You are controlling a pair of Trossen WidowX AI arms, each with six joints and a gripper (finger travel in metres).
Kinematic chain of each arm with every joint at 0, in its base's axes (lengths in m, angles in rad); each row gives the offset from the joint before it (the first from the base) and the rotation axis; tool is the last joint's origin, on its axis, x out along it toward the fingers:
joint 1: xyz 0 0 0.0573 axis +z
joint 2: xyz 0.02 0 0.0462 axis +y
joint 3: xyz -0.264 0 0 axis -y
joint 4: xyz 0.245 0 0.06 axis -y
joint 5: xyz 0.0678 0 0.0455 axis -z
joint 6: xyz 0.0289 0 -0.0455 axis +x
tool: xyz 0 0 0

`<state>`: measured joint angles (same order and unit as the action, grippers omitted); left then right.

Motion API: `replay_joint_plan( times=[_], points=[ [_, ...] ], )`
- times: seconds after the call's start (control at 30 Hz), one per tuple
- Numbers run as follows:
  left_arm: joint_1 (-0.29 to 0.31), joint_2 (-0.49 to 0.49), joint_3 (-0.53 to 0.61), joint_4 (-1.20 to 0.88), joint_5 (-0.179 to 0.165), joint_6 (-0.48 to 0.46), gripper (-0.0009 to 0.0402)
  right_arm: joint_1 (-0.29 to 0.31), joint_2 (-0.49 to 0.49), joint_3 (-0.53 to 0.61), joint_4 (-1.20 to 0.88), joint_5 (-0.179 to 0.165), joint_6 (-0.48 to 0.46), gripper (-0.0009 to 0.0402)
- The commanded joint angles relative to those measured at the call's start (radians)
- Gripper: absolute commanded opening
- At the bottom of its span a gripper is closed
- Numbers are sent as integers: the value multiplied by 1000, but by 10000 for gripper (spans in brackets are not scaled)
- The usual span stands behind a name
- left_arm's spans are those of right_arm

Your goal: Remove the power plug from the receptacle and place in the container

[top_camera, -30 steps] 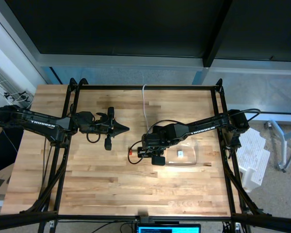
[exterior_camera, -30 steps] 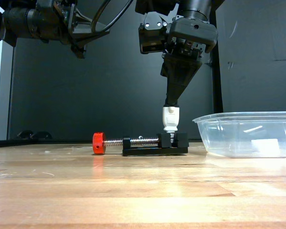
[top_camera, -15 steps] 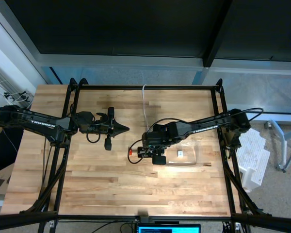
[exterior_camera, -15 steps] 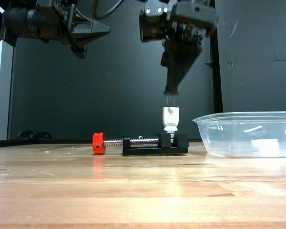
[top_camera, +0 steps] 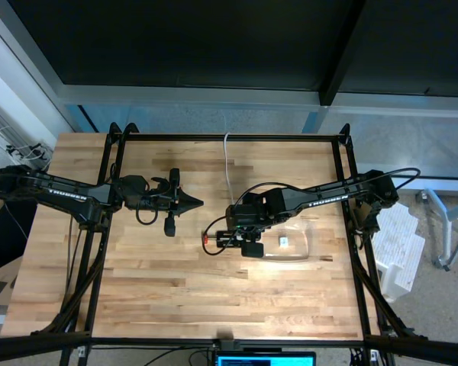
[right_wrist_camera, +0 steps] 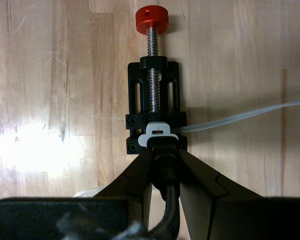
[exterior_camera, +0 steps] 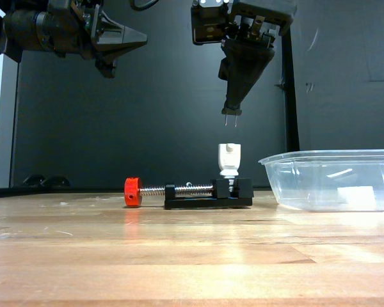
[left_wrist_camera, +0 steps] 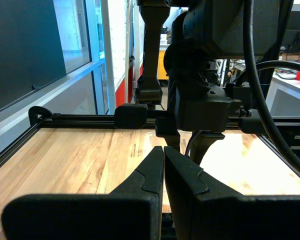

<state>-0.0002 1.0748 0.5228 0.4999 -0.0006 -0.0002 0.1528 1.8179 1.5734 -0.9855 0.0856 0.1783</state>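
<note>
The plug [exterior_camera: 230, 118] hangs above the socket [exterior_camera: 228, 157], its two prongs pointing down and fully clear of the socket face, with open air between them. The right hand [exterior_camera: 232, 102] is clenched on the plug body, fingers pointing straight down. The extraction appears complete; the step in hand is the carry to the tray [exterior_camera: 320, 185].

Procedure for the carry:
- Travel right at the present height or higher. The tray wall stands on the worktop [exterior_camera: 179, 256] just right of the vise [exterior_camera: 208, 192], and its rim is about level with the top of the socket, so the prongs must pass over it without touching.
- Keep the grip firm until the plug is over the tray floor, well inside the rim and not over the wall.
- Lower before letting go. A small light plug dropped from height is likely to bounce on the plastic.
- Withdraw straight up, since the fingers could catch the light tray and drag it.

The left hand [exterior_camera: 141, 39] is parked high over the left of the worktop, fingers pressed together and empty, well apart from the work.

Count:
- one plug with two prongs
- one socket
- one white cable [top_camera: 227, 164], running to the far edge
- one vise with one red knob [exterior_camera: 132, 192]
- one tray with one sticker [top_camera: 285, 241]
- two arms — one working
</note>
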Motion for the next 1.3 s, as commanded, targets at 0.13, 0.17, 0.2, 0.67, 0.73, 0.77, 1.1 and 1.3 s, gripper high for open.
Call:
replay_joint_plan(
  times=[0.13,0.17,0.2,0.67,0.73,0.77,1.1,1.3],
  points=[
    [0,0,0,-1,0,0,0,7,-75,-87,29,0,24,4],
    [0,0,0,-2,0,0,0,9,-93,-111,42,0,24,4],
    [0,0,0,-2,0,0,0,12,-113,-141,59,0,26,4],
    [0,0,0,-2,0,0,0,77,-329,-558,303,0,84,4],
    [0,0,0,-2,0,0,0,83,-343,-595,335,0,97,4],
    [0,0,0,-2,0,0,0,84,-349,-612,347,1,101,4],
    [0,0,0,-1,0,0,0,103,-370,-740,483,0,106,9],
    [0,0,0,-2,0,0,0,109,-370,-774,514,1,107,50]
  ],
)
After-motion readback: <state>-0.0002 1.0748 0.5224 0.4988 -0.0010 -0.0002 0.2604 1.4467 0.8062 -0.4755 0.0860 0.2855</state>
